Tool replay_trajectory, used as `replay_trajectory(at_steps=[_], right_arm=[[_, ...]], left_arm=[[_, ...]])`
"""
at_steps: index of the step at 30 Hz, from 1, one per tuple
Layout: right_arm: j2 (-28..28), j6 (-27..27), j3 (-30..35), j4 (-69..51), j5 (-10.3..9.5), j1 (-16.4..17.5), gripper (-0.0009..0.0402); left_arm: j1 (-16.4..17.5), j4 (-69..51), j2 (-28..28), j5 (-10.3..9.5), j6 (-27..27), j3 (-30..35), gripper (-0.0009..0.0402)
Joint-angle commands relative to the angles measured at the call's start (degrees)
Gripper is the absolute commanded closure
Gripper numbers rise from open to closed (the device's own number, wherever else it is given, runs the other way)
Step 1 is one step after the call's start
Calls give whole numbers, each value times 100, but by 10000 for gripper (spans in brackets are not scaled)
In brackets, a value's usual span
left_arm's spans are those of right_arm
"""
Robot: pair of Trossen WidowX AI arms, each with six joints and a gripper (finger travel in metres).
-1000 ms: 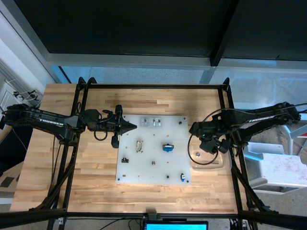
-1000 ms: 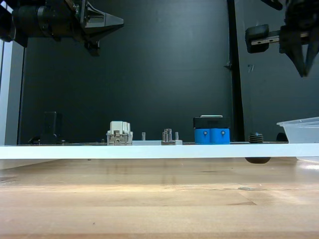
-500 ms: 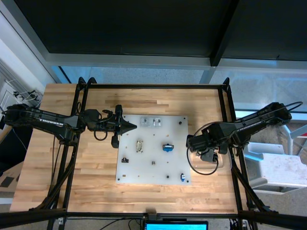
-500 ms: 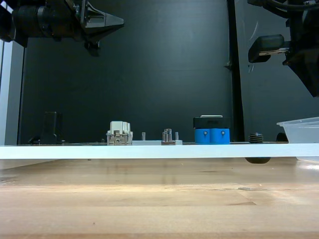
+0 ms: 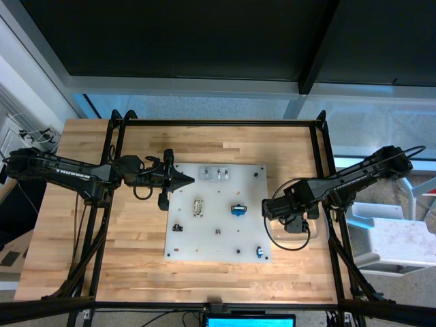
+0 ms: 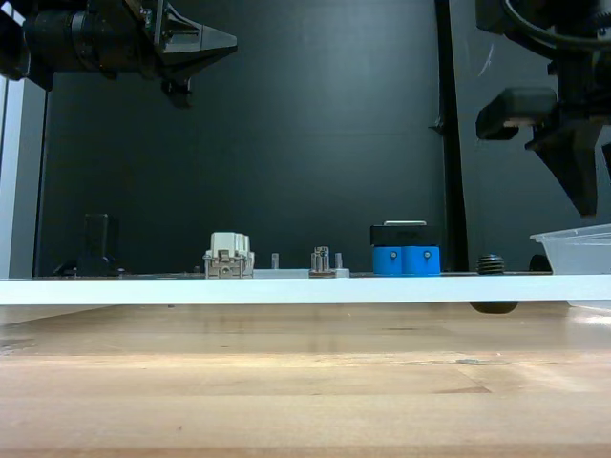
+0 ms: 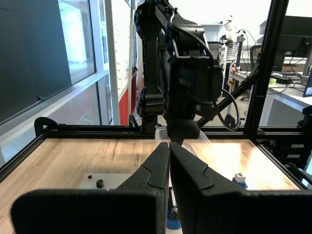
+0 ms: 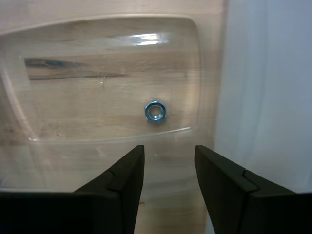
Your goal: Pick the M12 fastener and fasten on the M12 threads
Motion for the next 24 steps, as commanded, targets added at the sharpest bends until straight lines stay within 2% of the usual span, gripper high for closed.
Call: replay_trajectory(at_steps=[1,3,14,24], right_arm=[[0,-85,-173,151,-9,0,239],[13,-87,-240,223,-59,0,239],[439,-83,-321,505,-70,2,238],[439,-11,-577,791,-70,2,206]], left_arm=[[2,0,2,2,0,2,393],[0,0,2,2,0,2,393],[0,0,2,2,0,2,393],[0,0,2,2,0,2,393]])
